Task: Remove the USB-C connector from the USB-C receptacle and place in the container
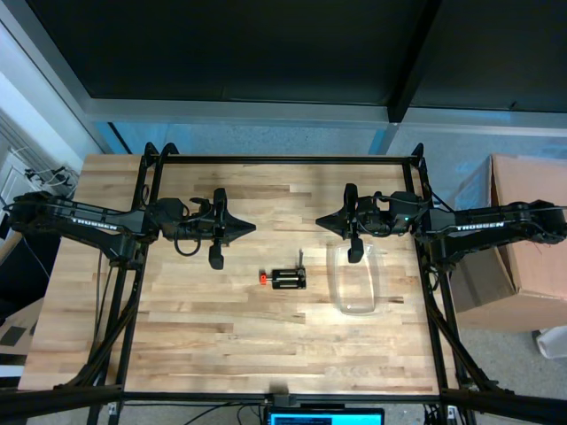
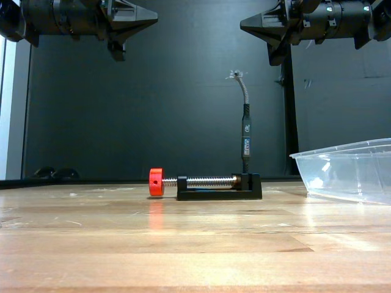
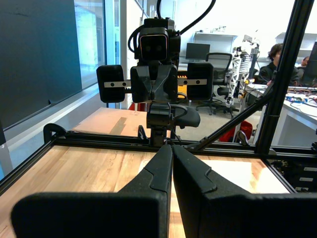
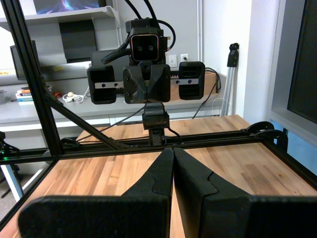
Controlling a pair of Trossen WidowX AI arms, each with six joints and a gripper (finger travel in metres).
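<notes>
- Connector [image 2: 246, 139] stands upright, seated in receptacle [image 2: 247, 179] at mid-surface, near container [image 2: 348, 174].
- Left end effector [image 1: 251, 228] closed, empty, raised well above connector.
- Right end effector [image 1: 321, 221] likewise.

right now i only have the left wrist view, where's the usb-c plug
observer: the plug stands upright in its socket on the small clamp, nothing holding it
operator: where are the grippers
observer: left gripper and right gripper hang shut, high over the table, tips facing across the clamp
operator: and the tub
observer: the clear tub sits beside the clamp on the right gripper's side
</notes>
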